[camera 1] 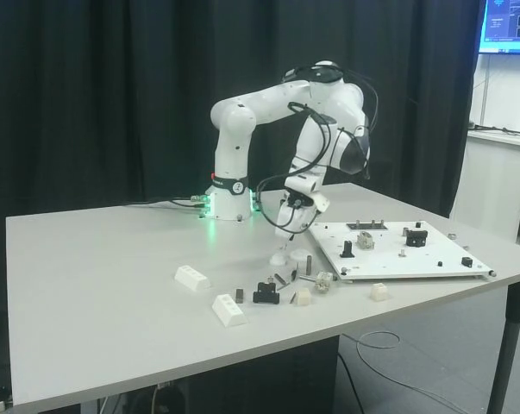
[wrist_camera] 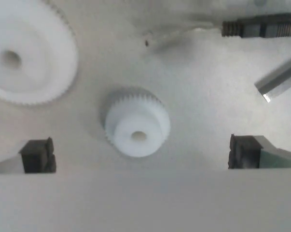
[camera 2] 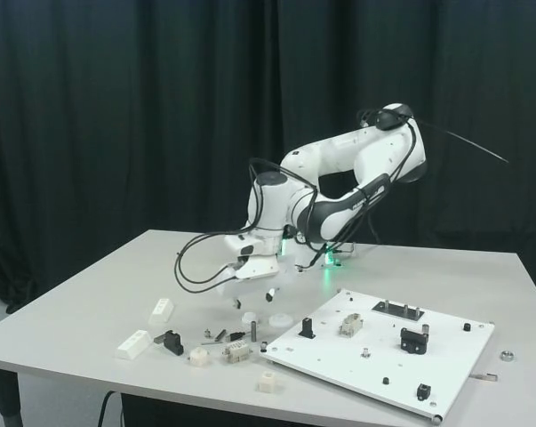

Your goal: Remove round peg 4.

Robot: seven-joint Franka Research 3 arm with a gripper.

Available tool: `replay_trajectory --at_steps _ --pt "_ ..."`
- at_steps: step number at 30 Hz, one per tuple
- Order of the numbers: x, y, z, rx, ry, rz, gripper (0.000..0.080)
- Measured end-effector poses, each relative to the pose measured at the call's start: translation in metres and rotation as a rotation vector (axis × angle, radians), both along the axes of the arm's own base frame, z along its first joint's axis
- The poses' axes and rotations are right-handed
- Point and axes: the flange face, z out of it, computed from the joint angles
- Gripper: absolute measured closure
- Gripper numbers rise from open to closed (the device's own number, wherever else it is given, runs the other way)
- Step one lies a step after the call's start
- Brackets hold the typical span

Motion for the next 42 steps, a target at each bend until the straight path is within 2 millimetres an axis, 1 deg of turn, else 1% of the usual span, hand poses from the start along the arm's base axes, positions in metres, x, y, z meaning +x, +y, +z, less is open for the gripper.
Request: replay_trajectory --at_steps 9,20,29,42 --pt "0.008 0.03 0.024 0.032 -0.01 -0.035 0.0003" --pt "0.011 0.077 0.044 0.064 0.003 -0.074 0.0003" --pt "0.006 0.123 0.05 0.076 0.008 -0.154 0.0003" --pt "-0.009 0.204 0.055 0.097 -0.017 -0.285 0.0003"
